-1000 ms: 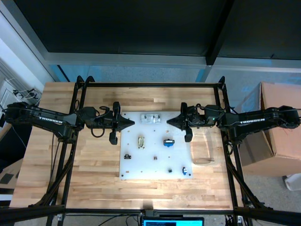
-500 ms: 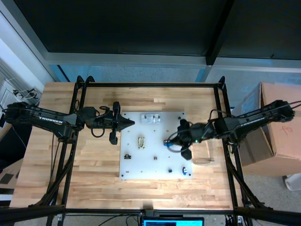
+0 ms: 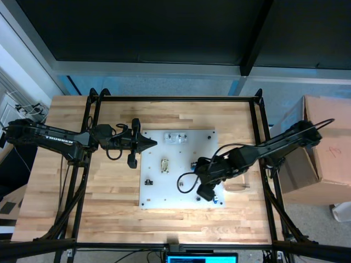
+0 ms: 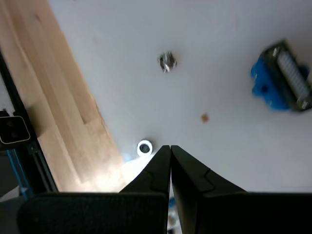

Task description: Unfasten the M12 nut and place it in the container

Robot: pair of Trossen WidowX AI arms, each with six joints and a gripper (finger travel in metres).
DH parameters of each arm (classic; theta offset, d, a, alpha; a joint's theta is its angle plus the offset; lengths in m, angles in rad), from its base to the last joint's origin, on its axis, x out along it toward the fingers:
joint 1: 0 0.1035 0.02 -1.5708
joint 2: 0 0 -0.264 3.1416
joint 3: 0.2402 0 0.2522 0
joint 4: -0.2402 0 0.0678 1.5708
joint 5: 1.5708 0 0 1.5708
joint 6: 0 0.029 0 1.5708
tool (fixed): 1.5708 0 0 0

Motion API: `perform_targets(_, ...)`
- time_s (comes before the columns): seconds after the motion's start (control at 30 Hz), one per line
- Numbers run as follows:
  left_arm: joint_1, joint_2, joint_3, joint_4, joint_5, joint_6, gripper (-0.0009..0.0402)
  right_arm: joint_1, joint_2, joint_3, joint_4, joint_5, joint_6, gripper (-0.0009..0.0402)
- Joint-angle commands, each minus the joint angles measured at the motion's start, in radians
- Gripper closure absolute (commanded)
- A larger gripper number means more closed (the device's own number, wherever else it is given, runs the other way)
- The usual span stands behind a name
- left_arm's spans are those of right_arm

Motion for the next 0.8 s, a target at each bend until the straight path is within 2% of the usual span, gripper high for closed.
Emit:
perform_targets(0.03,0.000,0.000,0.000,0.000,0.000,0.000,0.0393,0.011,0.068,0.084,-0.114,-0.013,0.039,0.0393)
perform_targets(0.17,0.000,0.000,0.000,0.000,0.000,0.001,0.0393,0.027,0.130,0.163,-0.193,-0.034,-0.010,0.0393)
perform_targets(0.43,0.000,0.001,0.000,0.000,0.000,0.000,0.0393,0.045,0.196,0.251,-0.219,-0.033,-0.037,0.0393)
perform_targets(0.67,0.000,0.001,0.000,0.000,0.000,0.001,0.0393,0.076,0.243,0.266,-0.226,-0.024,-0.038,0.0393)
perform_targets(0.8,0.000,0.001,0.000,-0.001,0.000,0.000,0.0393,0.087,0.272,0.266,-0.225,-0.023,-0.098,0.0387)
